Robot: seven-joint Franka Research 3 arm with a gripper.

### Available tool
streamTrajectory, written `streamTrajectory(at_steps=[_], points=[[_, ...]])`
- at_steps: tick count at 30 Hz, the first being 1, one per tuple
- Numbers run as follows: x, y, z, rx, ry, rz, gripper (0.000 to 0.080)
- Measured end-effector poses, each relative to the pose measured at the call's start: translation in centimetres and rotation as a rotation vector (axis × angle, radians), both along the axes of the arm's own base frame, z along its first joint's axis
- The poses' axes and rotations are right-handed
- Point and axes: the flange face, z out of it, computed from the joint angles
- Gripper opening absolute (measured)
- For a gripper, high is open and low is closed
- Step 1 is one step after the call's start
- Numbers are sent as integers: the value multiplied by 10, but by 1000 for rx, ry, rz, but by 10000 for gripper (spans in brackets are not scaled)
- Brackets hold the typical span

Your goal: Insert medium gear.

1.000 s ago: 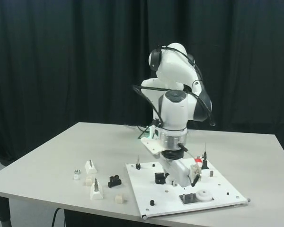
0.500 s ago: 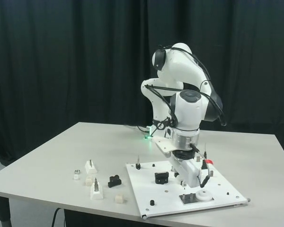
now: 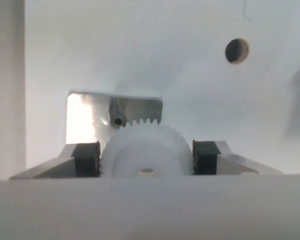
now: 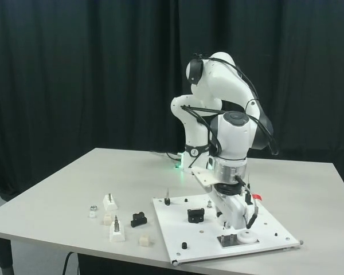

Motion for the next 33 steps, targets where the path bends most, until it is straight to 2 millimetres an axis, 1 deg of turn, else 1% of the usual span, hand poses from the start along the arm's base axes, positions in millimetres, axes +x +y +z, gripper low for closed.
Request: streamTrajectory(at_steps=[15,25,33], points=[[-16,8,-7,27,-65,12,397],[-19,4,-17,36,-114,11,397],[-20,7,-19,39,-134,18,397]])
